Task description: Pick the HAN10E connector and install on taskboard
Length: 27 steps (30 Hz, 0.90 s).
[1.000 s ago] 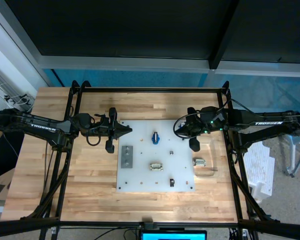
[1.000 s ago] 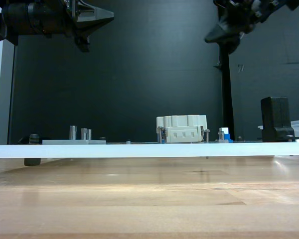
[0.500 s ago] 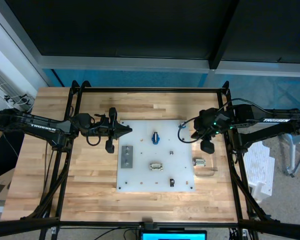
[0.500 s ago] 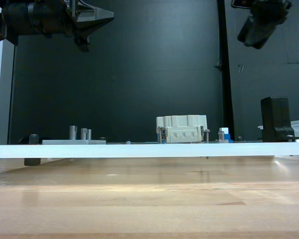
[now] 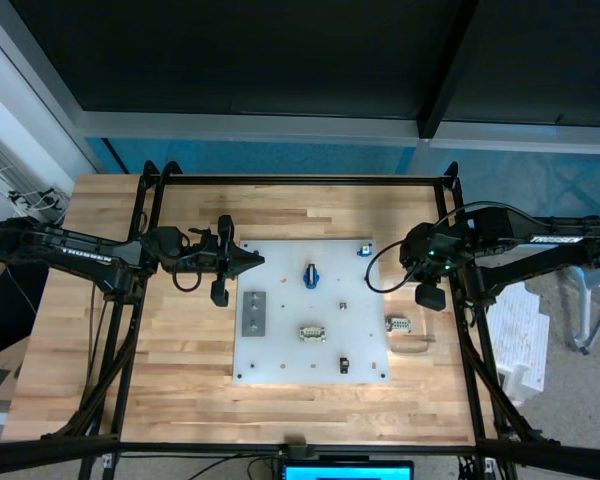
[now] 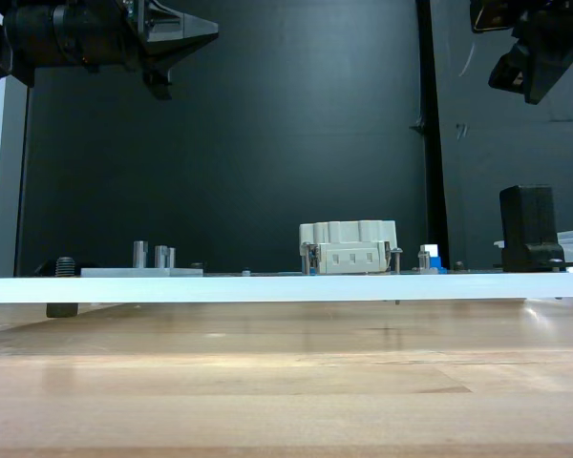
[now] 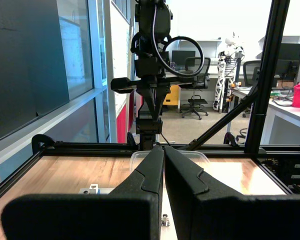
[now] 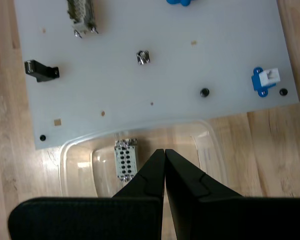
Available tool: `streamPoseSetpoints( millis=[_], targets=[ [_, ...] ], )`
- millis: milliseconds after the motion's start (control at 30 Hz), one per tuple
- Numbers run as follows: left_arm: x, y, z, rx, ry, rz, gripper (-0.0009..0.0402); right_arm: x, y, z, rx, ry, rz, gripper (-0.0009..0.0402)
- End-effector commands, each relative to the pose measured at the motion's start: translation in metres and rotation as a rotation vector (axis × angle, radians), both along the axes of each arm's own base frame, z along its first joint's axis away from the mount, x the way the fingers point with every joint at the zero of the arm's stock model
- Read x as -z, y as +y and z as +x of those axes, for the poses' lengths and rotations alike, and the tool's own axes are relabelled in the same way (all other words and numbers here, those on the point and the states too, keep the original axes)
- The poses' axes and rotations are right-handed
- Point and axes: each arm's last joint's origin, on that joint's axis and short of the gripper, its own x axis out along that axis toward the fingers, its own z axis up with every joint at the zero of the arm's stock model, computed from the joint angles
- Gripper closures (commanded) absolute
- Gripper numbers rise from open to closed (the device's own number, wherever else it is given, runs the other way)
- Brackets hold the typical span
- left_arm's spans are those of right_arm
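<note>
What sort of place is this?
Probably a robotics lab: office chairs, desks, a black-framed wooden bench with a white taskboard. Left gripper hangs above its far-left corner, right gripper above the clear plastic tray.

The high camera sits above the worktop's [image 5: 180, 400] near edge, looking down and away from far off over the whole taskboard [image 5: 280, 355]. The low one lies close at worktop height, level along the board's near edge. My left gripper [image 7: 163, 150], closed, hangs off the board's left edge; its camera looks level across the board at my right arm [image 7: 151, 60]. My right gripper [image 8: 164, 151], closed, hangs above the tray [image 8: 190, 142] right of the board; its camera looks straight down, sharing the tray and the board's right part with the high view.
</note>
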Motion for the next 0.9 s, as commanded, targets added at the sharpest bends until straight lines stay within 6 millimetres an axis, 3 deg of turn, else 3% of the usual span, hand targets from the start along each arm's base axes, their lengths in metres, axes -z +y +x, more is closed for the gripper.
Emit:
streamPoseSetpoints(
  millis=[33, 667, 767, 900],
  targets=[
    [0.0, 0.0, 0.0, 0.0, 0.0, 0.0, 0.0392, 0.002, 0.007, 0.0, -0.024, 0.031, 0.001, 0.0393],
    [0.0, 0.0, 0.0, 0.0, 0.0, 0.0, 0.0392, 0.028, 0.051, 0.015, -0.108, 0.259, -0.067, 0.0391],
    [0.0, 0.0, 0.0, 0.0, 0.0, 0.0, 0.0392, 0.033, 0.053, 0.02, -0.097, 0.289, -0.072, 0.0372],
    [0.0, 0.0, 0.0, 0.0, 0.0, 0.0, 0.0392, 0.037, 0.055, 0.024, -0.099, 0.311, -0.084, 0.0317]
  ],
)
